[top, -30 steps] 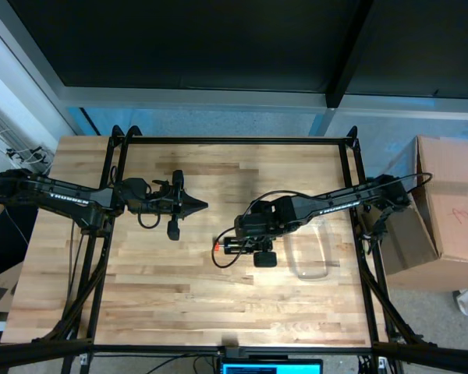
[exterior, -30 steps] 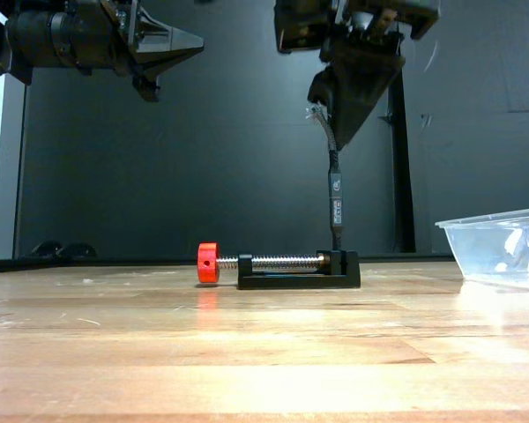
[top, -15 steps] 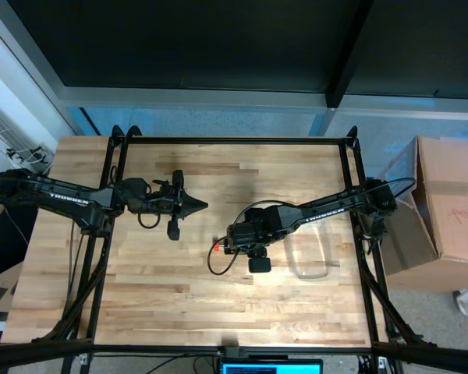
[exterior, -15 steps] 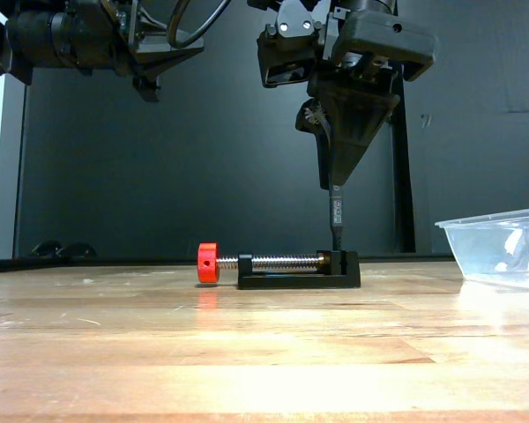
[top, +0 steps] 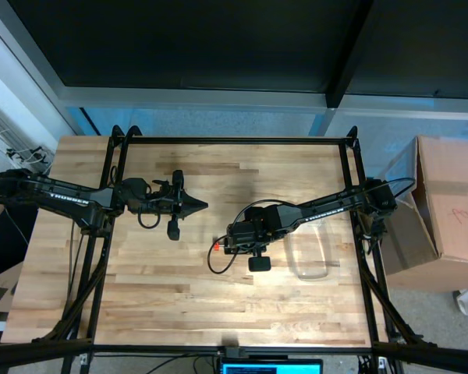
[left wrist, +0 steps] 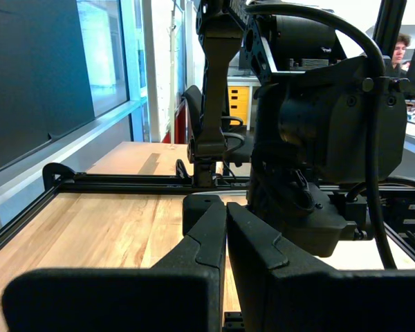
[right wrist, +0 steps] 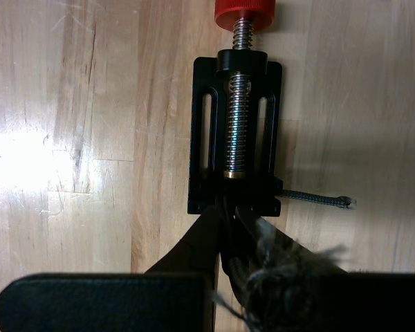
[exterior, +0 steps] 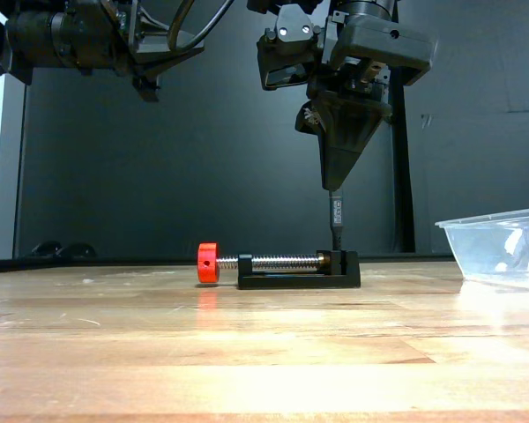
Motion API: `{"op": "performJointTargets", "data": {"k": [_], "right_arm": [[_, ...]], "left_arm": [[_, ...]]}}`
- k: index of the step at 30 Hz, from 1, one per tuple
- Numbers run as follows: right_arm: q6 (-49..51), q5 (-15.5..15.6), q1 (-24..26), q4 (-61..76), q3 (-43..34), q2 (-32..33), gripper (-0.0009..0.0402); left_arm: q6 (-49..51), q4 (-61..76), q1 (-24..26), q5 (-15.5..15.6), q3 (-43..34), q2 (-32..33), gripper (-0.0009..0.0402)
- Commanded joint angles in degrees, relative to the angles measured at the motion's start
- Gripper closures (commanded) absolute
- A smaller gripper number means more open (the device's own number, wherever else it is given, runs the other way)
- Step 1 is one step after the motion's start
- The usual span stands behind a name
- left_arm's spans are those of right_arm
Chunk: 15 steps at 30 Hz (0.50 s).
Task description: Remove the USB-C connector from the USB-C receptacle and place in the container
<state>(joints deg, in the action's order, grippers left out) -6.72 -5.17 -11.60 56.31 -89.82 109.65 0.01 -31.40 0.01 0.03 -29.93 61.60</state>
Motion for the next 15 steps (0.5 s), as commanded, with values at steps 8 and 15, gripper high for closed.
{"op": "performJointTargets", "data": {"k": [8, 15], "right_arm": [[-0.2, 0.2, 0.0, 0.6, -0.4, -1.8, 0.0393], [-0.2, 0.2, 0.0, 1.7, -1.7, -4.3, 0.0393]], "left_arm": [[0.0, 0.0, 0.0, 0.0, 0.0, 0.0, 0.0393], [0.0, 0.0, 0.0, 0.0, 0.0, 0.0, 0.0393]]}}
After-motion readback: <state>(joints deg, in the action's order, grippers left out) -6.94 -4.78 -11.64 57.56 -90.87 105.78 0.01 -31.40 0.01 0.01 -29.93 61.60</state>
